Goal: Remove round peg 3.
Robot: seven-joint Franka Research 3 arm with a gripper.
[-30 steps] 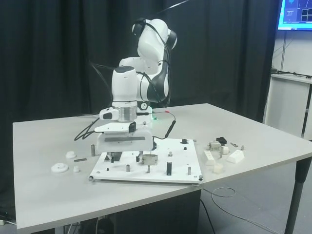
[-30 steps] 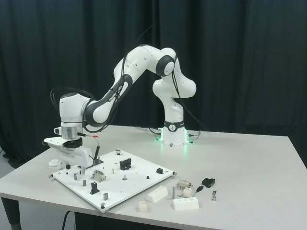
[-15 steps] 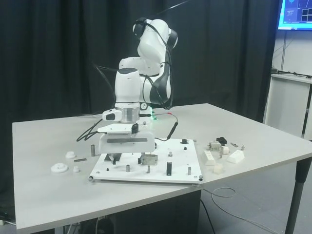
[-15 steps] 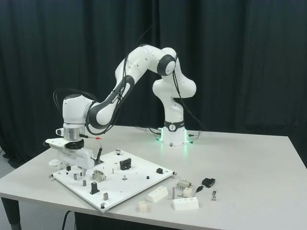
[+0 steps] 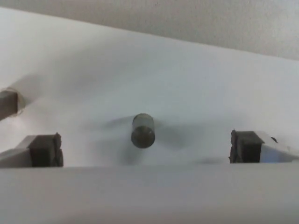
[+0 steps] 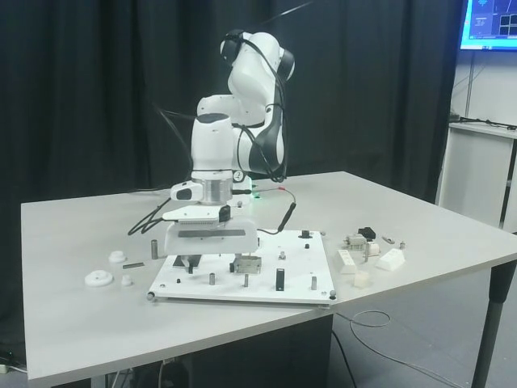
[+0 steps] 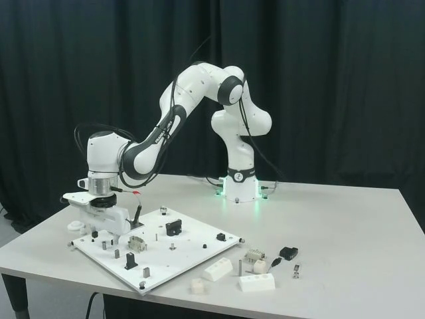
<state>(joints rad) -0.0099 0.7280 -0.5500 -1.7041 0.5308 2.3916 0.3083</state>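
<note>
A dark grey round peg (image 5: pixel 143 130) stands upright in the white board (image 5: pixel 187 84). My gripper (image 5: pixel 145 148) is open and low over the board, one black fingertip on each side of the peg with a wide gap to both. In the first room view the gripper (image 6: pixel 193 263) hangs over the board's (image 6: pixel 299 271) left end, and its fingers hide the peg. The second room view shows the gripper (image 7: pixel 103 234) at the near left corner of the board (image 7: pixel 192 256).
Several other small pegs and a black block (image 6: pixel 279 279) stand on the board. White gears (image 6: pixel 98 279) and a loose peg (image 6: pixel 152 247) lie left of it. White blocks (image 6: pixel 390 260) and small parts lie to its right. A cable (image 6: pixel 284 212) trails behind the hand.
The hand shifted a little sideways along the board between one second and half a second ago. Since then it has stayed nearly still, fingers open.
</note>
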